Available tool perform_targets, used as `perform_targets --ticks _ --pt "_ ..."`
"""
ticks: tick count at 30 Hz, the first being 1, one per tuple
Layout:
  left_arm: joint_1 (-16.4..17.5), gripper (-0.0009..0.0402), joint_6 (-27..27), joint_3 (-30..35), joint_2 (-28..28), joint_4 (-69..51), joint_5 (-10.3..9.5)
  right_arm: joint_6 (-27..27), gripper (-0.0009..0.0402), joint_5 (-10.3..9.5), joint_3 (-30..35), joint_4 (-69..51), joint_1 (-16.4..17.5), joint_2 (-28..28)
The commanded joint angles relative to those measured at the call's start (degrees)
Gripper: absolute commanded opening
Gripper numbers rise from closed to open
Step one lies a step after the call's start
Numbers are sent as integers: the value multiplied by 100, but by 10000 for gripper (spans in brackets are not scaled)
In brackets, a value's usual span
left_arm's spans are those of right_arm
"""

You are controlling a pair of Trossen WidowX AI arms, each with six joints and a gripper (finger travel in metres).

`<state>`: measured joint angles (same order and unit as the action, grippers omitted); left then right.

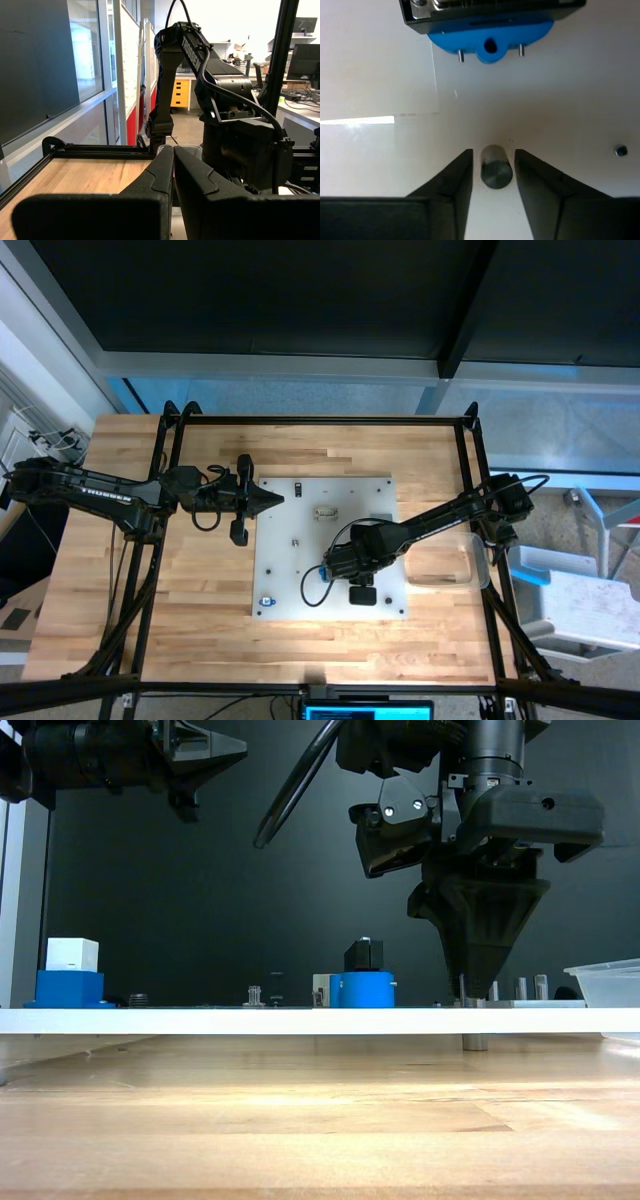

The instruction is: Pick the 16mm cylinder and place it in the taskboard

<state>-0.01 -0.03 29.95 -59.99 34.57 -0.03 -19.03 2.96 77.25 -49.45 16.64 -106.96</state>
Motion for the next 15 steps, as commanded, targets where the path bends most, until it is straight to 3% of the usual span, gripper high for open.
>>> perform_targets --ticks 1,8,15 --pt "2 0 -2 0 0 0 4 2 158 7 2 -59 2 50" --pt "0 0 -2 0 0 0 2 2 186 2 2 -234 15 203" --pt "0 0 0 0 0 0 2 4 183 2 2 -389 15 564"
